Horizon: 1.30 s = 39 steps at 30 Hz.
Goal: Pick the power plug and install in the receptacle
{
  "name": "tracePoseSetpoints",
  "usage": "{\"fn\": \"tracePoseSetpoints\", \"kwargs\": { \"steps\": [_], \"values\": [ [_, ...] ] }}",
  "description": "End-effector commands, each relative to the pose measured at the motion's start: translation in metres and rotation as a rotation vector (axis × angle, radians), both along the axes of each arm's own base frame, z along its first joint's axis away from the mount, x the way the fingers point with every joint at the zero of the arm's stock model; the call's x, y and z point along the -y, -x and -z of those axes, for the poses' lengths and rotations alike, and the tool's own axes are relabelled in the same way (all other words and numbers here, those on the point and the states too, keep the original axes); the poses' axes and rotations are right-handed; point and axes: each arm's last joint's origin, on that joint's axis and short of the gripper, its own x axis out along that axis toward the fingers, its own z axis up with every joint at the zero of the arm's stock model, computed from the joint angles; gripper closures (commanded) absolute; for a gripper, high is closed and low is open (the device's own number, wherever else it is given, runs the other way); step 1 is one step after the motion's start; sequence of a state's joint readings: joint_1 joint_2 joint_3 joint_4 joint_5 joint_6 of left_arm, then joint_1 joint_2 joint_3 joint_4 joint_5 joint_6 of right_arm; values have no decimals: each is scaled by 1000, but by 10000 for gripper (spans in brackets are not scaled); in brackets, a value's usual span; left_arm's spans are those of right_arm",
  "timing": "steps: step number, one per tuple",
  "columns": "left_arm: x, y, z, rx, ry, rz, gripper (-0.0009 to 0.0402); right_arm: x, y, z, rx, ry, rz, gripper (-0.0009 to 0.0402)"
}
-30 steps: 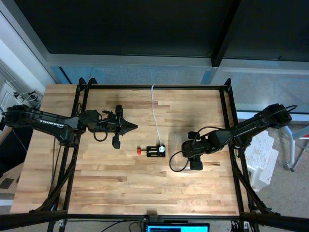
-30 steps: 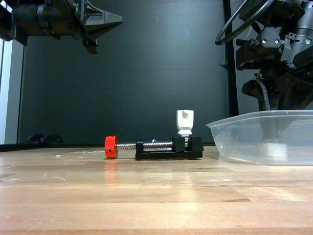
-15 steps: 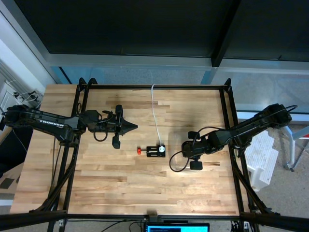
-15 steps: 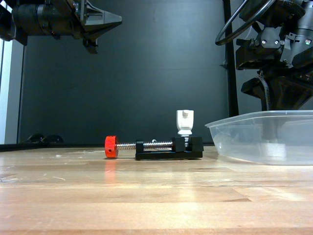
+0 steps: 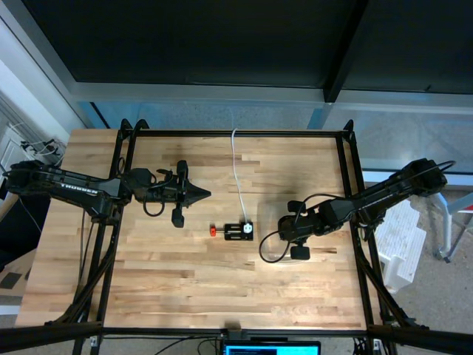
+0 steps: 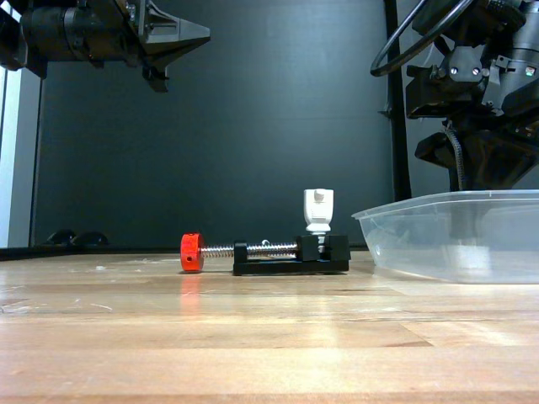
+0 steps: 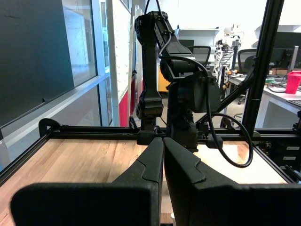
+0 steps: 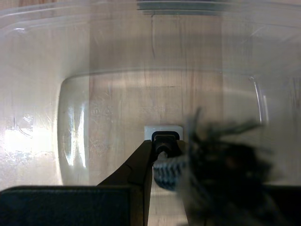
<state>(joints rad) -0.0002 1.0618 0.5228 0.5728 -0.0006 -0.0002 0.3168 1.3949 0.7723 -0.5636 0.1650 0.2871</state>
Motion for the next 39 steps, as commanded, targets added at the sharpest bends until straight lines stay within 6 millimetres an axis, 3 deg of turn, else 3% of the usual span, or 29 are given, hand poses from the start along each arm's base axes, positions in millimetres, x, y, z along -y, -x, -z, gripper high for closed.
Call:
{"fn": "tracePoseSetpoints", "kwargs": {
  "steps": [1, 11, 27, 34, 39],
  "values": [
    [0, 0, 0, 0, 0, 0, 393, 0, 1, -3, 11, -4, 0, 394],
    [0, 0, 0, 0, 0, 0, 393, 1, 4, -15, 53, -19, 1, 393],
    [0, 0, 0, 0, 0, 0, 393, 3, 5, -79, 96, -26, -1, 393],
    [0, 0, 0, 0, 0, 0, 393, 3, 4, -83, 104, -11, 11, 393],
    [0, 0, 0, 0, 0, 0, 393, 3, -10, -87, 110, -6, 22, 393]
  ]
}}
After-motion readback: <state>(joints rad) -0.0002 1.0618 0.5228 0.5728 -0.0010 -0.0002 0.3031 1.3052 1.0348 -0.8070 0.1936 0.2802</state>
